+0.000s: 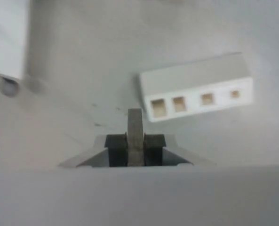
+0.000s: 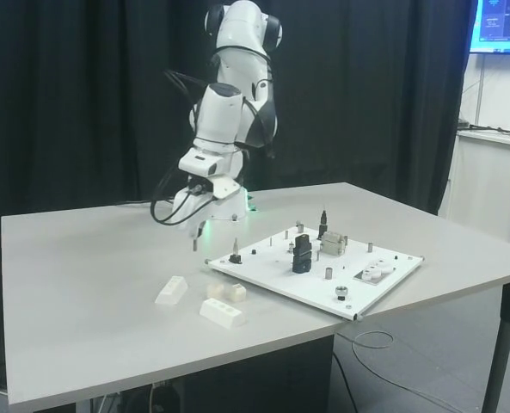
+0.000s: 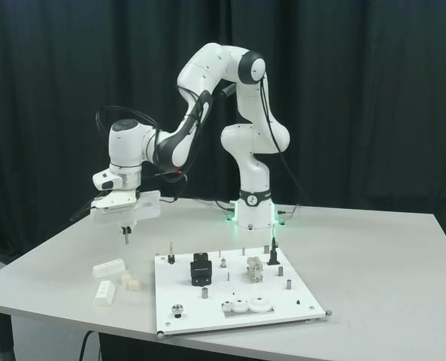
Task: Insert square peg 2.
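At the near left of the grey table, second room view: three white blocks lie loose. A long block sits farthest left; in the wrist view it shows four square holes along one side. Near it lie a second long block and a small stubby block, just beside each other; their hole faces cannot be made out from the room views.

Above these, clear of the table, hangs the gripper, clenched on a thin grey square peg. The wrist view shows both black pads pressed against the peg's sides, its tip pointing down toward bare table beside the holed block, not touching it. In the room views the peg is a small sliver below the fingers.

To the right, the white board carries small posts, a black fixture, a grey fixture and white gear-like discs; details too small to tell. Far behind stands the arm's base. A white corner cuts the wrist view's edge, unidentifiable.
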### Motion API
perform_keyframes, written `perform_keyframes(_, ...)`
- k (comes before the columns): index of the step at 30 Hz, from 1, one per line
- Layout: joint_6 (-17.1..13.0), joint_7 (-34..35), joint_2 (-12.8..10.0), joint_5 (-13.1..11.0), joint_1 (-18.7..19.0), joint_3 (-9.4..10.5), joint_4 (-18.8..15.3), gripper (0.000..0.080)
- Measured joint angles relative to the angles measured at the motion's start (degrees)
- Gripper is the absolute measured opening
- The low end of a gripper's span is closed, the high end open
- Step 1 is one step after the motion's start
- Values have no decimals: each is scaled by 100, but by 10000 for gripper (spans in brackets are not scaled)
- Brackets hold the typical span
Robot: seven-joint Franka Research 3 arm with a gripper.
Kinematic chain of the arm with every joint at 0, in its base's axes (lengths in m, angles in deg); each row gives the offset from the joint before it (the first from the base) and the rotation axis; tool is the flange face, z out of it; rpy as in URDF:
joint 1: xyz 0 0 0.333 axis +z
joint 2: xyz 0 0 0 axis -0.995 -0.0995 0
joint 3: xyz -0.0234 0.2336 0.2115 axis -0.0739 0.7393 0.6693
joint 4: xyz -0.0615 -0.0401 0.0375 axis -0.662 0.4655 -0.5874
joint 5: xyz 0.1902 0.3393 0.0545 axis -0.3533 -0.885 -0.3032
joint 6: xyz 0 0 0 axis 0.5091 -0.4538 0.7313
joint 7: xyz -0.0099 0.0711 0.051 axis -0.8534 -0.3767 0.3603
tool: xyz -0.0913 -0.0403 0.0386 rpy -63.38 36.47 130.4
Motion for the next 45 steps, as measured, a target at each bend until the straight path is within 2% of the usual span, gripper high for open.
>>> perform_keyframes(10,563,682,323,0,315,109,-143,70)
perform_keyframes(20,589,1401,704,0,766,167,-521,70)
perform_keyframes(28,392,1880,863,22,1080,223,-768,70)
perform_keyframes(45,-406,3094,850,130,1411,373,-1271,70)
